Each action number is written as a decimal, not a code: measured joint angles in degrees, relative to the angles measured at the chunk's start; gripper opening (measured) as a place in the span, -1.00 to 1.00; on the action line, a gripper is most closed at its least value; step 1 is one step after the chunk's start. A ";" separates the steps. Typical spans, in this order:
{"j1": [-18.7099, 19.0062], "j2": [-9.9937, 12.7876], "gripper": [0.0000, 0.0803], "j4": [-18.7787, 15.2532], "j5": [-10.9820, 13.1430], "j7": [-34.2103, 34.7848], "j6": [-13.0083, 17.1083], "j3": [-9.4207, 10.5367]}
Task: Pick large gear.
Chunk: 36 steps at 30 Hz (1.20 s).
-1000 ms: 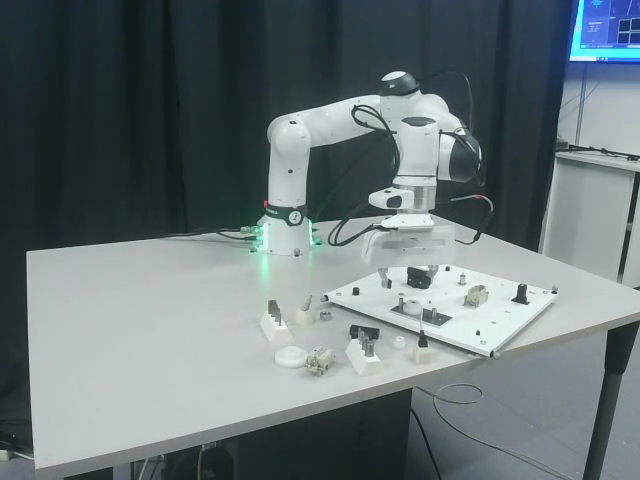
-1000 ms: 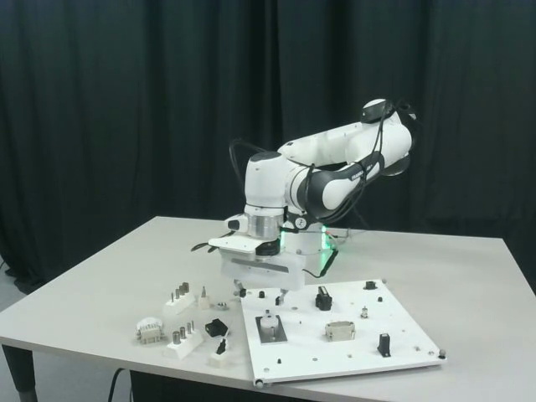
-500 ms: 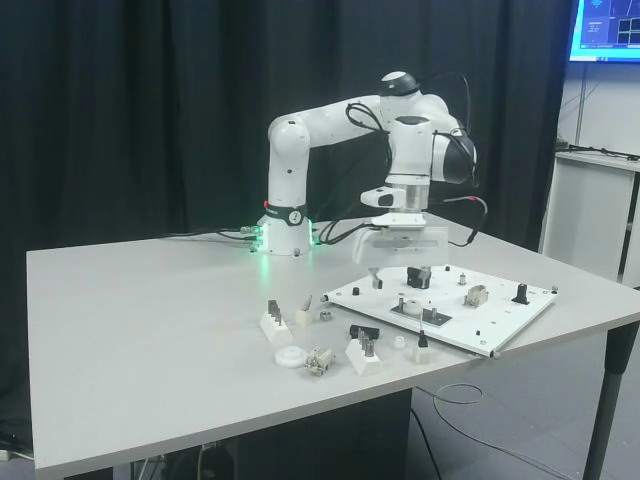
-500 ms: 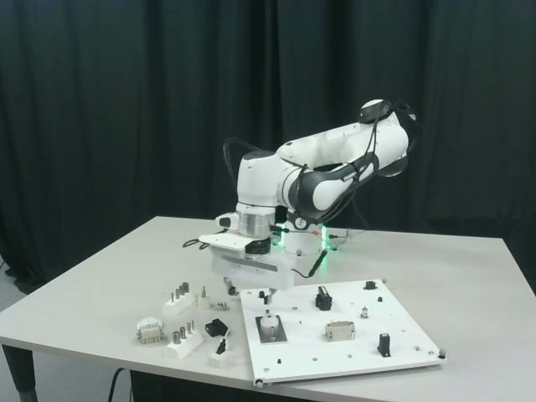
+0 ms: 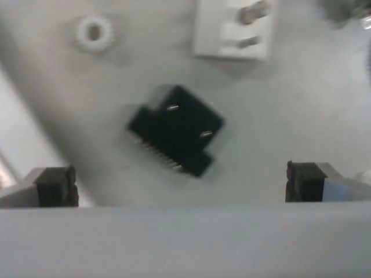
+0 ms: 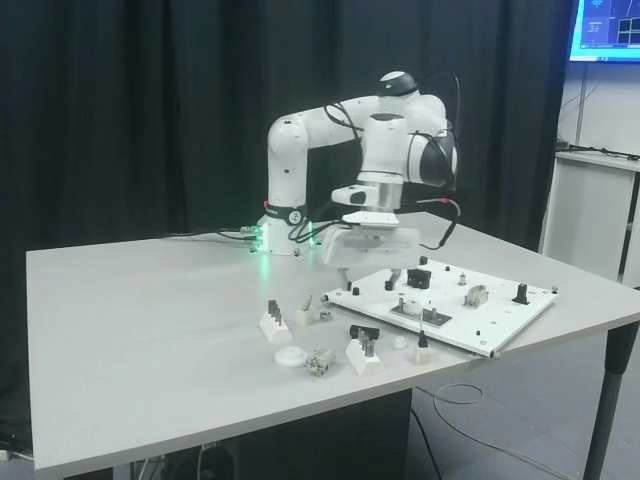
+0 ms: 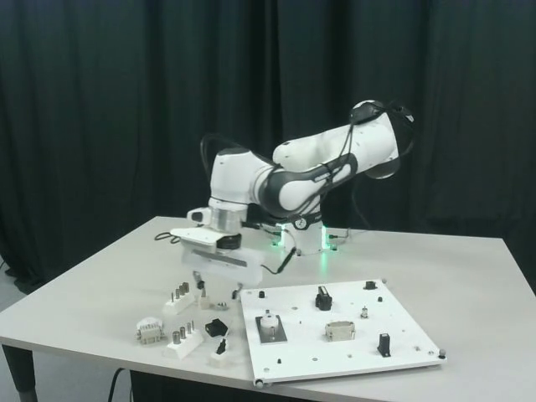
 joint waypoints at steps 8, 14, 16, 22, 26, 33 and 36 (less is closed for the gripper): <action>-5.51 0.25 0.99 2.55 0.08 -4.68 0.17 -0.02; -9.99 0.64 0.99 5.46 0.33 -6.83 -0.13 0.14; -11.50 0.76 0.99 6.55 0.54 -7.44 -0.48 0.27; -16.10 1.31 0.99 10.14 1.25 -8.22 -1.67 0.98; -19.14 1.69 0.99 12.62 1.62 -8.42 -2.08 1.88; -24.10 1.91 0.99 16.45 1.67 -9.73 -2.60 3.92; -25.92 2.16 0.99 17.83 1.67 -11.48 -3.11 4.59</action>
